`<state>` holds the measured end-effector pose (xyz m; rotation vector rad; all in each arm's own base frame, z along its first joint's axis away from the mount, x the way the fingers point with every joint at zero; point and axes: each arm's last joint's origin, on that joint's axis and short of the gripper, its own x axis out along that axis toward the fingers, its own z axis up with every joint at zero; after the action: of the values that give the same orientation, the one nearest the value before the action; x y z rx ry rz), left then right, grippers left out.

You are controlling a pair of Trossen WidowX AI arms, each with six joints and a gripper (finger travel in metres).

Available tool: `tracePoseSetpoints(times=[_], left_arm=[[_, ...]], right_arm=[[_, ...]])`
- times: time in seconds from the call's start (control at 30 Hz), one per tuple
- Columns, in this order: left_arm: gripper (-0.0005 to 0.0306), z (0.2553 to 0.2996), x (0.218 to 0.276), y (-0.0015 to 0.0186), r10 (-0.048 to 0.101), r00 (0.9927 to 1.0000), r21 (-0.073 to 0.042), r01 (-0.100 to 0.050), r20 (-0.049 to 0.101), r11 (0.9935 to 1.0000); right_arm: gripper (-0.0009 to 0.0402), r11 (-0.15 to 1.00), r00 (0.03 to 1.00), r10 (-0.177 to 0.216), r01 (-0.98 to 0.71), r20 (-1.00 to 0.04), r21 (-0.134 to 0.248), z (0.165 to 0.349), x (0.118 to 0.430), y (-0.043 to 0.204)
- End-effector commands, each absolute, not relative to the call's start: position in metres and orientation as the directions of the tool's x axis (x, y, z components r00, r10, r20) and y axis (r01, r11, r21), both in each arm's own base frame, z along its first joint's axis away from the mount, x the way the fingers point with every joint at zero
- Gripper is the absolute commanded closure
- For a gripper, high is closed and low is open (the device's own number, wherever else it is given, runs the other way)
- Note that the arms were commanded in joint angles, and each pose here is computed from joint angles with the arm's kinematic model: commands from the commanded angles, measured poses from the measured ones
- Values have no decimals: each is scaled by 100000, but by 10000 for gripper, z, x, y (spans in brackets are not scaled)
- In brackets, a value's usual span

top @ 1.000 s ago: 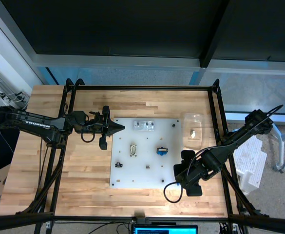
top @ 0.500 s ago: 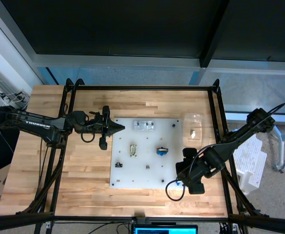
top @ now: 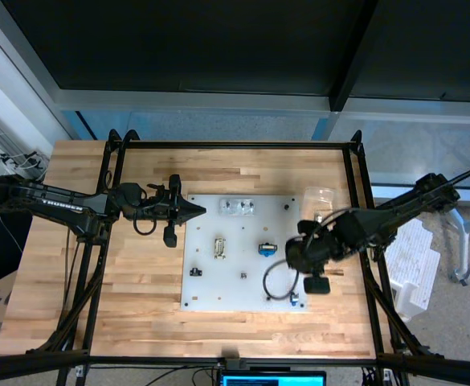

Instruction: Pick the RJ45 connector and install on taskboard

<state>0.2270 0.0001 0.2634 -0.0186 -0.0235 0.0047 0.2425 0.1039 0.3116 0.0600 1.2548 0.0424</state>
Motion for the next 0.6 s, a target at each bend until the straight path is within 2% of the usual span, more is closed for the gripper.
tracePoseSetpoints(times=[0.03, 0.13, 0.6], left_arm=[[300, 2635, 2271, 1, 458, 99971, -1861, -413, 2384, 99982], [300, 2634, 2271, 2, 496, 99971, -1861, -452, 2346, 99982], [300, 2635, 2271, 1, 458, 99971, -1861, -413, 2384, 99982]], right_arm=[[358, 99963, 34269, 1856, 1237, -93926, 2426, 3163, 2459, 848], [392, 99901, 37498, -4011, 3304, -92617, -2989, 3207, 2482, 672], [394, 99396, 51969, -10808, 4033, -84749, -10203, 3385, 2572, 50]])
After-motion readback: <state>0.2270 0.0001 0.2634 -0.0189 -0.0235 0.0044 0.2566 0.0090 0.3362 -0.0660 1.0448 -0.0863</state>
